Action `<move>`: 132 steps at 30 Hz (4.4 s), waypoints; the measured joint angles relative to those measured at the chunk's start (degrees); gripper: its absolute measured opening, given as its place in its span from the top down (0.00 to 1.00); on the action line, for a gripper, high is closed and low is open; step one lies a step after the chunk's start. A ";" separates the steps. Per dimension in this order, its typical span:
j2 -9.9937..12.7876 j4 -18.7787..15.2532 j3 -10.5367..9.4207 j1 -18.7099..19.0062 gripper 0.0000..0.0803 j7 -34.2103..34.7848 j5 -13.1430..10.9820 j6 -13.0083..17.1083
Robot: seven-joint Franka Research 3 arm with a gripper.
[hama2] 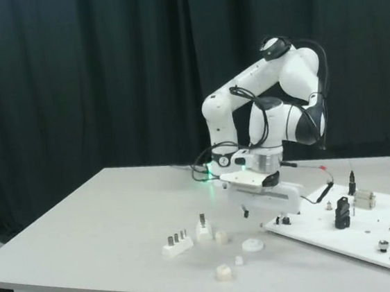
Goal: Pick large gear.
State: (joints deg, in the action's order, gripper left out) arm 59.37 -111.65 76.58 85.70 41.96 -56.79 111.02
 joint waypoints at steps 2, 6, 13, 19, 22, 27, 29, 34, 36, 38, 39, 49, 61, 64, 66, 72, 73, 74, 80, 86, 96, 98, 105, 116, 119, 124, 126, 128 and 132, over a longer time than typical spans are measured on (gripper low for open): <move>0.02 -1.03 0.00 0.30 0.00 -1.53 -1.34 0.97; 0.19 -2.73 0.00 0.72 0.00 -3.85 -3.77 2.53; 1.11 -5.13 -0.02 1.00 0.00 -6.95 -7.84 4.62; 2.71 -6.71 -0.02 0.99 0.00 -9.68 -11.97 5.43; 3.71 -7.26 -0.08 0.98 0.00 -11.05 -14.04 5.44; 5.26 -7.97 -0.42 0.98 0.00 -12.53 -17.33 5.44; 5.80 -8.10 -0.56 0.98 0.00 -12.77 -18.26 5.44; 6.73 -8.15 -0.94 0.98 0.00 -13.54 -19.50 5.44; 6.89 -8.15 -1.16 0.98 0.00 -13.72 -19.70 5.44; 6.94 -8.15 -1.45 0.98 0.00 -13.74 -19.83 5.44; 6.94 -8.15 -1.60 0.98 0.00 -13.74 -19.85 5.44; 7.24 -8.15 -2.50 0.98 0.00 -13.74 -19.91 5.56; 7.78 -8.51 -2.54 0.60 0.00 -12.17 -20.65 5.81; 7.78 -8.61 -2.66 0.44 0.00 -12.12 -20.86 5.80; 7.78 -8.68 -2.80 0.36 0.00 -12.12 -21.18 5.77; 7.78 -8.94 -3.47 0.26 0.00 -12.12 -22.21 5.74; 7.79 -8.98 -3.57 0.26 0.00 -12.12 -22.34 5.74; 7.81 -9.01 -3.64 0.26 0.00 -12.12 -22.44 5.74; 8.12 -9.09 -3.83 0.26 0.00 -12.12 -22.69 5.74; 8.65 -9.09 -3.86 0.26 0.00 -11.16 -23.00 5.78; 9.05 -9.09 -4.17 0.26 0.00 -10.01 -23.91 5.78; 9.07 -9.09 -4.24 0.26 0.00 -9.71 -23.96 5.79; 9.07 -9.07 -4.26 0.31 0.00 -9.49 -24.03 5.80; 9.09 -8.96 -4.27 0.43 0.17 -9.28 -24.28 5.80; 9.11 -8.92 -4.28 0.46 0.26 -9.28 -24.28 5.83; 9.16 -8.88 -4.29 0.53 0.26 -9.30 -24.27 5.90; 9.17 -8.85 -4.29 0.56 0.25 -9.34 -24.27 5.93; 9.17 -8.79 -4.29 0.56 0.25 -9.35 -24.27 5.96; 9.17 -8.59 -4.22 0.57 0.25 -9.36 -24.20 6.16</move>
State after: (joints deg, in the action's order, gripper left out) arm 68.54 -120.24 72.36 86.26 32.60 -80.99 117.17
